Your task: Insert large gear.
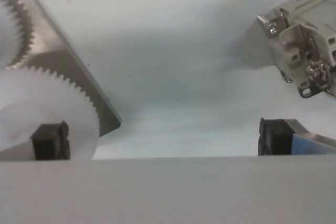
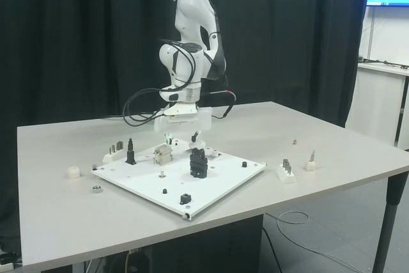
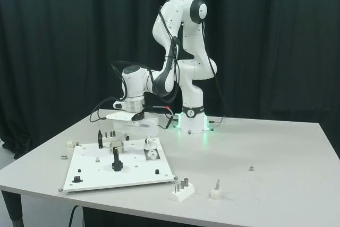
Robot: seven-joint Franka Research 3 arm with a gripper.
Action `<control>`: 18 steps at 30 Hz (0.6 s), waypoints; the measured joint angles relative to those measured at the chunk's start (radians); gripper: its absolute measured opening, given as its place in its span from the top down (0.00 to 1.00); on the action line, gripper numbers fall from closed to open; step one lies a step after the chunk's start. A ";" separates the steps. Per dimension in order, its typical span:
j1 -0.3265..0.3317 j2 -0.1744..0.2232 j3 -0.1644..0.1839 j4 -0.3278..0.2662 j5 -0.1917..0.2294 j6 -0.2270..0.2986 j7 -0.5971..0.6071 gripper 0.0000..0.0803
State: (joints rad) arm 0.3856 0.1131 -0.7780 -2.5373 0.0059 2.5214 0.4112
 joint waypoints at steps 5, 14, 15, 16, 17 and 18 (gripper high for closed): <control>0.001 -0.002 0.001 0.000 0.000 -0.008 0.000 0.00; 0.003 -0.004 0.009 0.000 0.000 -0.008 -0.001 0.00; 0.003 -0.004 0.011 0.000 0.000 -0.006 -0.002 0.00; 0.003 -0.003 0.012 0.000 0.000 -0.003 -0.002 0.00; 0.003 -0.003 0.013 0.000 0.000 0.001 -0.002 0.00; 0.003 -0.002 0.013 0.000 0.000 0.005 -0.002 0.00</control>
